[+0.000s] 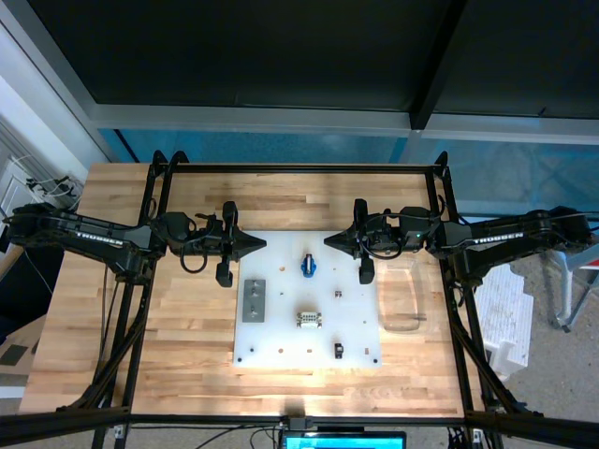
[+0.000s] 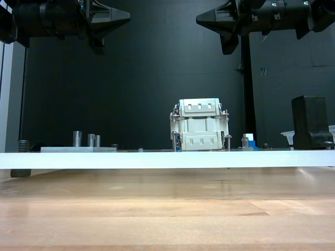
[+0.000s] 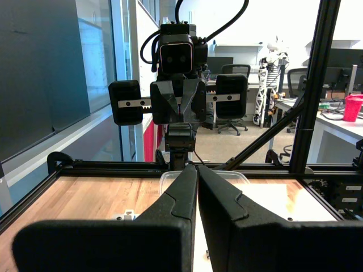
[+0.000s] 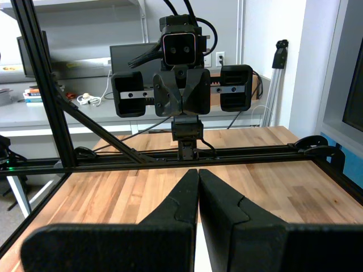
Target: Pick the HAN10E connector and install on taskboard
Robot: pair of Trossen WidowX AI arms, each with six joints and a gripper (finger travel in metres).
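Jaws first: both pairs are pressed together, nothing between them.

High view: left gripper (image 1: 255,243) hangs over the far left corner of the taskboard (image 1: 281,339), and right gripper (image 1: 330,240) hangs over its far edge, more to the right. The tips point at each other with a clear gap between them. HAN10E connector (image 1: 308,320) sits on the board around the middle, well apart from both grippers. It has the grey metal block (image 1: 254,299) to its left and the blue part (image 1: 309,265) further back. The clear tray (image 1: 404,301) lies just beside the board's right edge, and its outline is pretty faint against the wood.

Low view: the board is only a white strip seen edge-on. The connector stands upright on it, two tiers stacked. Both grippers are cut off by the frame edge, so only their pointed ends show, high above everything. The blue part is mostly hidden, just a sliver peeking out. A black fitting (image 2: 311,124) sits at the right.

Left wrist view: fingers meet at the tips and face the right arm head-on. They block most of the board, so I can't see the connector.

Right wrist view: same deal, fingers touching with the left arm opposite, and the connector is hidden.
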